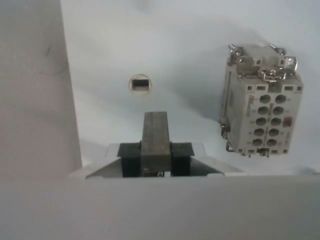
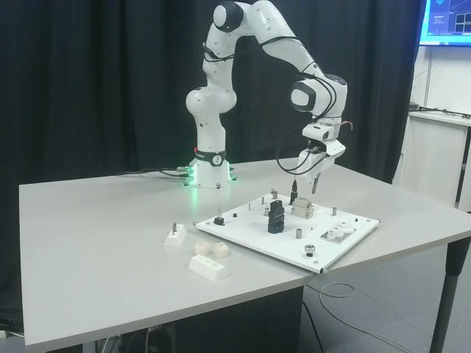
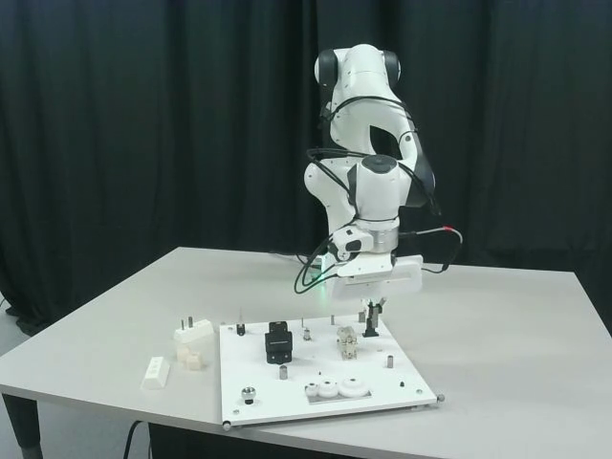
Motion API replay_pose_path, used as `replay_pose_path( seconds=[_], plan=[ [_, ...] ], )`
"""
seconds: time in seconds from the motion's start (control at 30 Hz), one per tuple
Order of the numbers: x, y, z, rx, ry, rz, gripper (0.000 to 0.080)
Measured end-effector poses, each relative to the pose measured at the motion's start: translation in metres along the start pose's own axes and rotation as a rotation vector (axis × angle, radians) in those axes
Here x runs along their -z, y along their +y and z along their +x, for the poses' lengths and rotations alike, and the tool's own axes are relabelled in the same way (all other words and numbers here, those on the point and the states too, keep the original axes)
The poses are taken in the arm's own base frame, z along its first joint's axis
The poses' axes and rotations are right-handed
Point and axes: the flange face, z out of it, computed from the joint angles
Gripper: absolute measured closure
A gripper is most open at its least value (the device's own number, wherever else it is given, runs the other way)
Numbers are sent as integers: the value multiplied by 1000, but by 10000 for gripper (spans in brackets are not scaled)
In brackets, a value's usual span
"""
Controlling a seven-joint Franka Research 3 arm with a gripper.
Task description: Insert square peg 3.
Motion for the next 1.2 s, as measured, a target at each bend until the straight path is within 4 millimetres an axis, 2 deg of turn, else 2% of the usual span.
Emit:
replay_pose_path(
  seconds=[1.2],
  plan=[
    [-26,2,-14,-26,55,55,689]
  ],
)
